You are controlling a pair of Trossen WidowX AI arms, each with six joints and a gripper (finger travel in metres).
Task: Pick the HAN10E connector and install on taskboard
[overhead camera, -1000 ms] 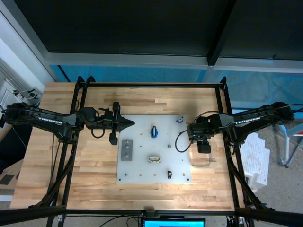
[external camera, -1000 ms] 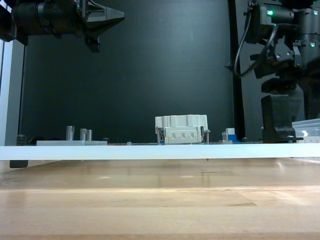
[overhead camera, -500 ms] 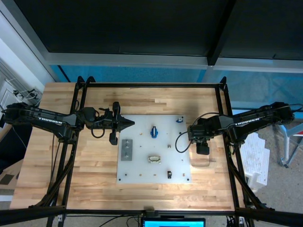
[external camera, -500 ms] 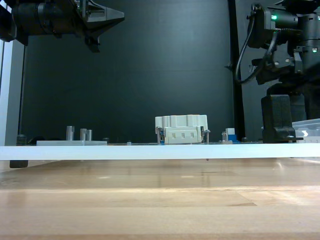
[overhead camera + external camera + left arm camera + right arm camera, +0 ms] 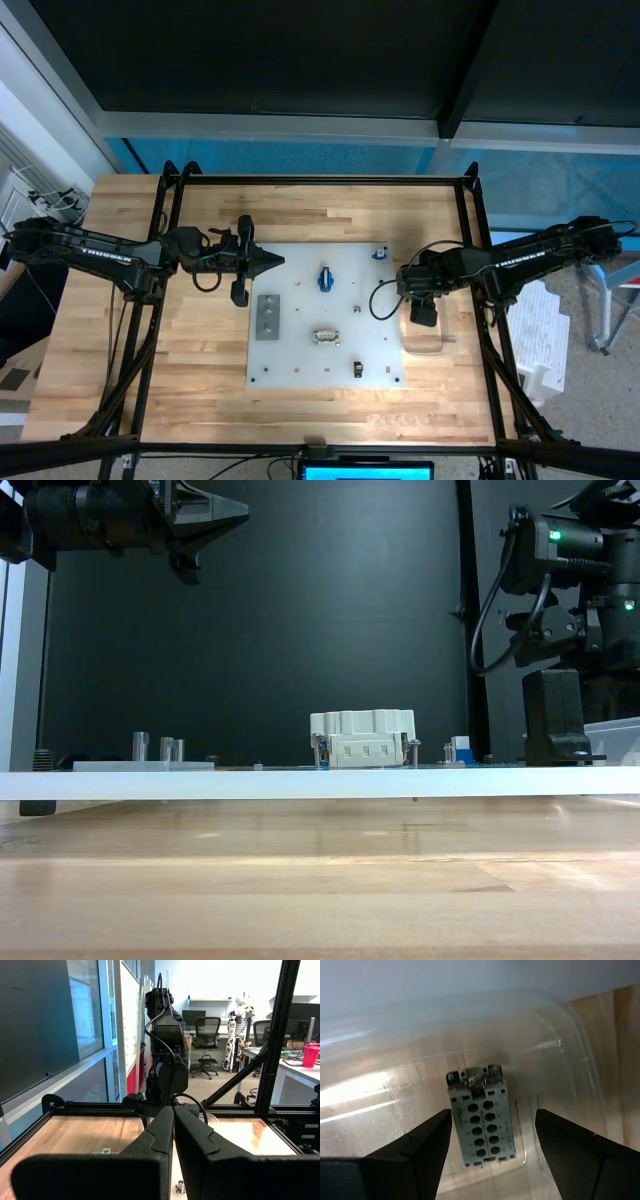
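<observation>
Grey-white HAN10E connector (image 5: 479, 1117) lies in a clear plastic bin (image 5: 572, 1035) on the tabletop (image 5: 150, 360), just right of the taskboard (image 5: 290, 365). We see our right hand (image 5: 492, 1112) spread wide above it, with a gap at each side. Our left hand (image 5: 268, 260) hovers pinched together over the taskboard's left edge.

Left claw (image 5: 272, 260) hangs high, pinched together; right claw (image 5: 425, 314) points down, fingers spread.
</observation>
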